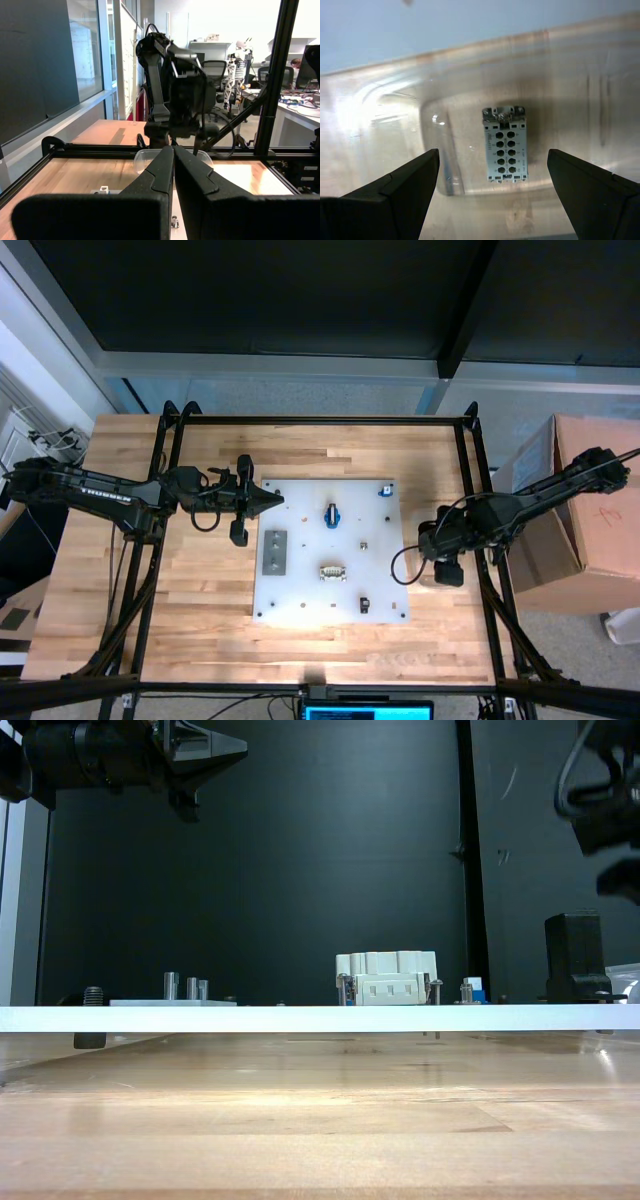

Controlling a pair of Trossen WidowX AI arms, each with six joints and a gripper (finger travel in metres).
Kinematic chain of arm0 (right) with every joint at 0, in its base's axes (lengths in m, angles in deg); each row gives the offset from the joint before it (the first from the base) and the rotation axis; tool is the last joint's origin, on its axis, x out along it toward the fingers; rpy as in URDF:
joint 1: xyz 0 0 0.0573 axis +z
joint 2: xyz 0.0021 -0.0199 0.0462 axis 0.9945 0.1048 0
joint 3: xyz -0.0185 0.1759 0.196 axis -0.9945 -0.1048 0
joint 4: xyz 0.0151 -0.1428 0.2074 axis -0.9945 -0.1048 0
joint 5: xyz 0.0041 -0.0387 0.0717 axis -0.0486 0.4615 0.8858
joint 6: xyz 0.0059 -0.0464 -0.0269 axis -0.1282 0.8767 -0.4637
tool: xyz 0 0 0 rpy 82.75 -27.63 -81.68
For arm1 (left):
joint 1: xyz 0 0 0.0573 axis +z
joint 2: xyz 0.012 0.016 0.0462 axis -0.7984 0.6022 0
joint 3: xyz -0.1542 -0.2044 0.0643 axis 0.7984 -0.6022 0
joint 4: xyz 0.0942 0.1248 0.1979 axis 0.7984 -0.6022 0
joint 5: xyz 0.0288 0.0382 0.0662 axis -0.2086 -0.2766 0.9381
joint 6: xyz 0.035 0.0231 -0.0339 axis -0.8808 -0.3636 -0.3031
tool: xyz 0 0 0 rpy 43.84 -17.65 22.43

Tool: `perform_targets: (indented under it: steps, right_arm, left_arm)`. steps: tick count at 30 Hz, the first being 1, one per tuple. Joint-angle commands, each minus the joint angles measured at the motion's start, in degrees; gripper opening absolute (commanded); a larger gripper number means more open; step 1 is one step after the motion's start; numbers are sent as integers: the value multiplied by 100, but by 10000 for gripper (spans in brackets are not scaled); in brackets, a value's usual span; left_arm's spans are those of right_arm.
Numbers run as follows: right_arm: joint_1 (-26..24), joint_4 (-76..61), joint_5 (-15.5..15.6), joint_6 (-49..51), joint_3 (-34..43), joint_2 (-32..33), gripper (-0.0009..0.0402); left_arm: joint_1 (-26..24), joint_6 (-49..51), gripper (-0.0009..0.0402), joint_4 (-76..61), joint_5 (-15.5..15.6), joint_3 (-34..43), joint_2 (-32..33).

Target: Remove the HAN10E connector from the taskboard and place in the container

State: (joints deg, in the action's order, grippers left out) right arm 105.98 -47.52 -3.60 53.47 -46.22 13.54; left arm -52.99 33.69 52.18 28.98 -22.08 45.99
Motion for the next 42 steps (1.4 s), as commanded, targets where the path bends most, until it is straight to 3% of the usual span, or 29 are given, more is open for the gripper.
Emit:
perform_targets:
  steps: [1, 7, 19, 34, 40, 42]
  right_arm:
    - [-24, -173, -63, 140, 380, 0, 280]
    - [-267, 15, -190, 734, 929, 2, 216]
    - [-1231, 1770, -181, 2157, 1318, 164, 0]
    - [-2151, 5619, -120, 2809, 896, 444, 0]
    - [-2406, 7318, 431, 2804, 216, 444, 0]
    - [-2435, 7740, 444, 2782, 35, 444, 0]
  left_arm:
    - [0, 0, 0, 0, 0, 0, 0]
    - [2, 0, 0, 0, 0, 0, 0]
    - [2, 0, 0, 0, 0, 0, 0]
    - [0, 0, 0, 0, 0, 0, 0]
    - [2, 0, 0, 0, 0, 0, 2]
    - [2, 0, 0, 0, 0, 0, 2]
